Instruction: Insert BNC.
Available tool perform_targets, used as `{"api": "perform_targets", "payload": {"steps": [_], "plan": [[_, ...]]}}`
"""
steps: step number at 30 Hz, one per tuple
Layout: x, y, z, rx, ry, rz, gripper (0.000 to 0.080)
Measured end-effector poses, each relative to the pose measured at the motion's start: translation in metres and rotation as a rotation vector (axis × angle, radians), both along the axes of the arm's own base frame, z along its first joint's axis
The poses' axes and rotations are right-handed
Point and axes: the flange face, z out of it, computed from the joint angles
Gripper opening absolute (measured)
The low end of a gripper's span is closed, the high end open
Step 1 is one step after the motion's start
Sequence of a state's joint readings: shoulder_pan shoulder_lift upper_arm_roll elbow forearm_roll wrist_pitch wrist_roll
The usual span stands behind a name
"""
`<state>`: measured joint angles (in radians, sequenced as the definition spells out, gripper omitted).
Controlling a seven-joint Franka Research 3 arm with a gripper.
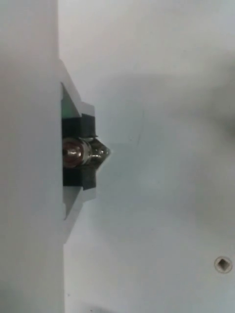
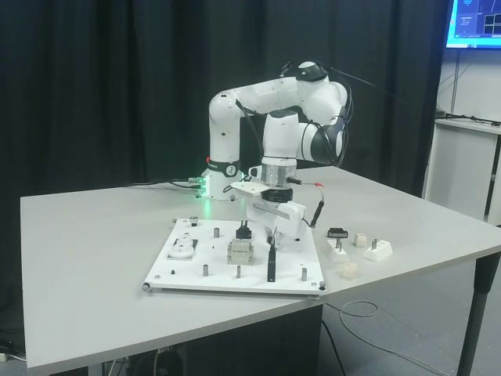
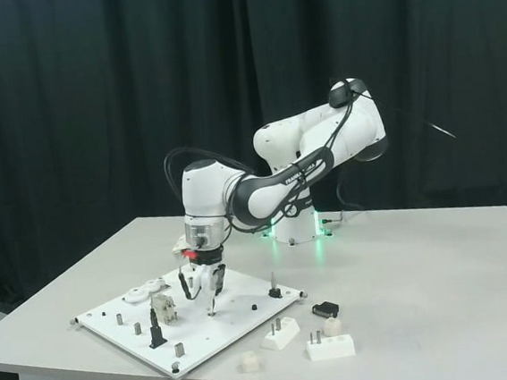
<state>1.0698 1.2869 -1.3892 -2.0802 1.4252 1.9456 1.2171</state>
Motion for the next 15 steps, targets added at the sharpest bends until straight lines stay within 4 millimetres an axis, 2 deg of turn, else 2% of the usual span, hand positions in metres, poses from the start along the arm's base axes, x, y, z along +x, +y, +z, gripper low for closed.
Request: {"api": "perform_targets", "payload": {"steps": [15], "plan": [[-0.0002, -0.0019, -0.0002, -0.001, 0.008, 0.238, 0.0121]]}}
